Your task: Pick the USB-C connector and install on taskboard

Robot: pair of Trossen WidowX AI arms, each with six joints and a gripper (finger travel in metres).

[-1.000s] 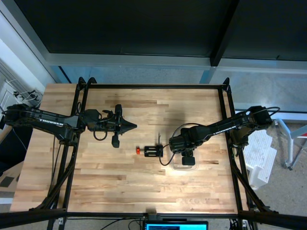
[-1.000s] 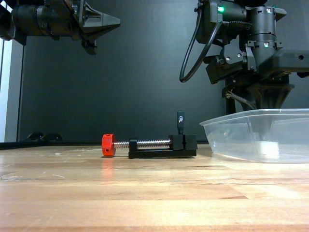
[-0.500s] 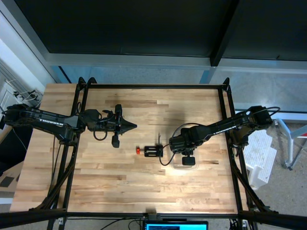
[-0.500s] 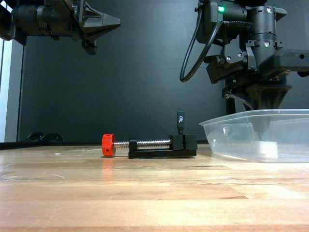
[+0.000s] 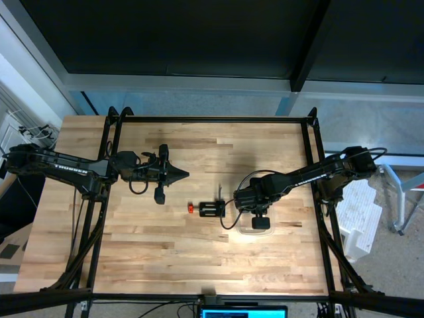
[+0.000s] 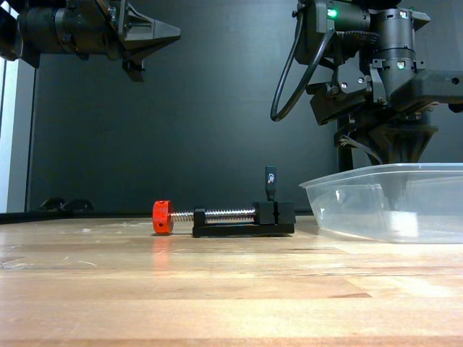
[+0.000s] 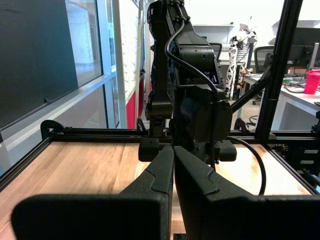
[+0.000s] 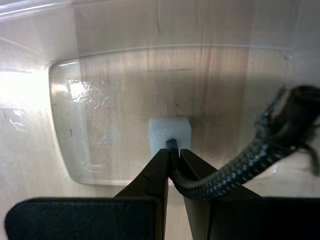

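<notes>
- The USB-C connector (image 8: pixel 172 146) is inside the clear plastic tray (image 8: pixel 65 125), clamped between the jaws of the right gripper (image 8: pixel 172 152).
- Its long axis runs along the line of the gripper. The tip points away from the wrist camera and down toward the tray floor.
- That tip meets the near edge of a small white square piece (image 8: pixel 170 131) lying flat on the tray floor.
- The connector's dark braided tail (image 8: pixel 240 162) bends off sideways from between the jaws and curls up near the tray wall.
- The right gripper's jaws are nearly closed, with only the slim connector between them.
- In the low view the right gripper (image 6: pixel 394 194) reaches straight down past the rim of the tray (image 6: pixel 362 177), and a green light (image 6: pixel 331 13) glows on the arm above.
- The tray holds only the white piece, the connector and its tail.
- The taskboard (image 5: pixel 212 210) lies on the wooden surface (image 5: pixel 165 252) just left of the tray. Its long axis runs left to right, and its red-orange knob (image 6: pixel 163 217) points toward the left arm.
- A short dark post (image 6: pixel 270 182) stands upright on the block's end nearest the tray.
- The left gripper (image 5: pixel 182 174) hangs high above the surface, well away from the taskboard. Its jaws are pressed together and hold nothing.
- White lettering on the left arm (image 5: pixel 66 170) reads TROSSEN.
</notes>
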